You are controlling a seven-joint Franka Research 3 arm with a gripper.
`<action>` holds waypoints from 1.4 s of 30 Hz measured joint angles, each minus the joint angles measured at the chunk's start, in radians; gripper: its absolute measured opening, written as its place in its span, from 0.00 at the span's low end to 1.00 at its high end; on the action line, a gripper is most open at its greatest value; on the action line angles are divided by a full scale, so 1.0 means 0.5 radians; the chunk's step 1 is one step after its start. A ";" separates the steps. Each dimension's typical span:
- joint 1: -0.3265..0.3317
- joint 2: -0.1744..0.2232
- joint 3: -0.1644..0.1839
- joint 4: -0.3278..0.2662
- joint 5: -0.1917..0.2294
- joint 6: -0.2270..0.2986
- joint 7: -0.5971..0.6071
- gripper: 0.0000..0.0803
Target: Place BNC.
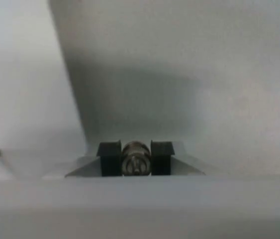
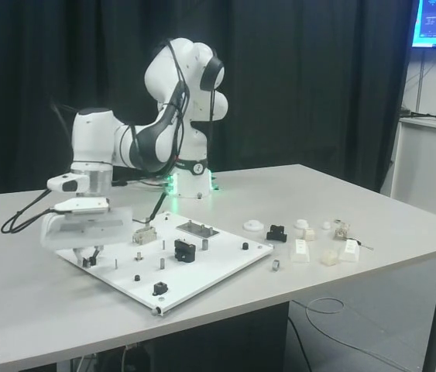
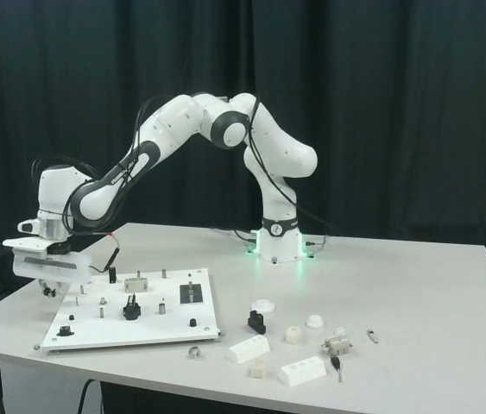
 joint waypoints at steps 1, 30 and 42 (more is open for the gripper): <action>-0.007 0.016 0.000 0.021 0.010 -0.010 0.014 0.15; -0.112 0.256 0.000 0.332 0.138 -0.137 0.346 0.15; -0.120 0.328 0.000 0.402 0.138 -0.145 0.344 0.15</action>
